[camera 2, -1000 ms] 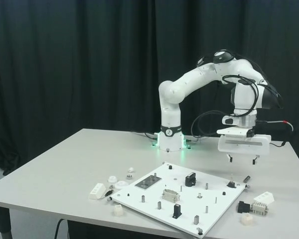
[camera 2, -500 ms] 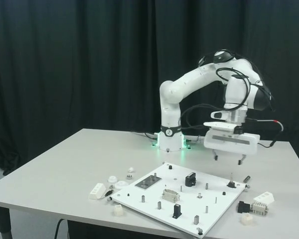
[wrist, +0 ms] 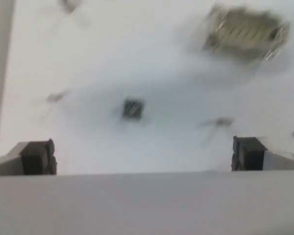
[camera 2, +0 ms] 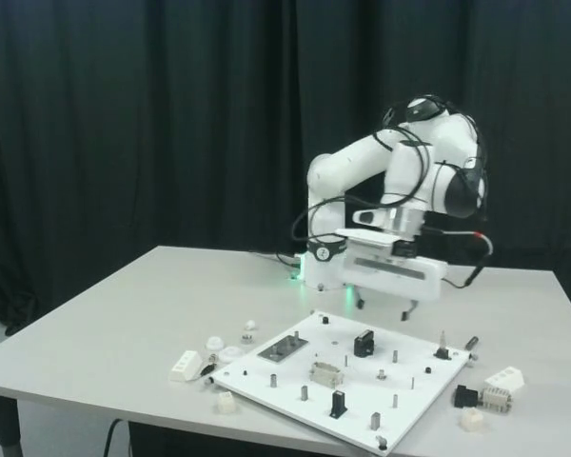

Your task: Remove round peg 3.

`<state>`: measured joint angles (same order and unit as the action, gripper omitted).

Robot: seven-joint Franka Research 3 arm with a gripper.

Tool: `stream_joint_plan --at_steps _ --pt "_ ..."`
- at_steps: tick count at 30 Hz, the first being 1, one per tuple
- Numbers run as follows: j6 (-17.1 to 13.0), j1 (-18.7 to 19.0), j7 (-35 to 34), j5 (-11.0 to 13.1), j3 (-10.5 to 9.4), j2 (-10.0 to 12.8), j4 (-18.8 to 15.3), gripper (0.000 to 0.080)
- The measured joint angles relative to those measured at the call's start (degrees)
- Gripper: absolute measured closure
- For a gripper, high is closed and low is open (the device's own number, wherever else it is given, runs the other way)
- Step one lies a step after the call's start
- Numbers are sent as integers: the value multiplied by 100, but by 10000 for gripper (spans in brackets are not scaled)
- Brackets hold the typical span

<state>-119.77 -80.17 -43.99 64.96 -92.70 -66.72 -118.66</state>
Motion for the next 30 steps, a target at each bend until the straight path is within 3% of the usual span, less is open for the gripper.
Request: stream_joint_plan --at_steps 19,25,30 --pt "-150 -2090 1255 286 -360 -129 949 3" --pt "-44 -2702 1543 425 -458 -253 1301 3" --pt "233 -3163 1825 522 -481 -385 1595 3"
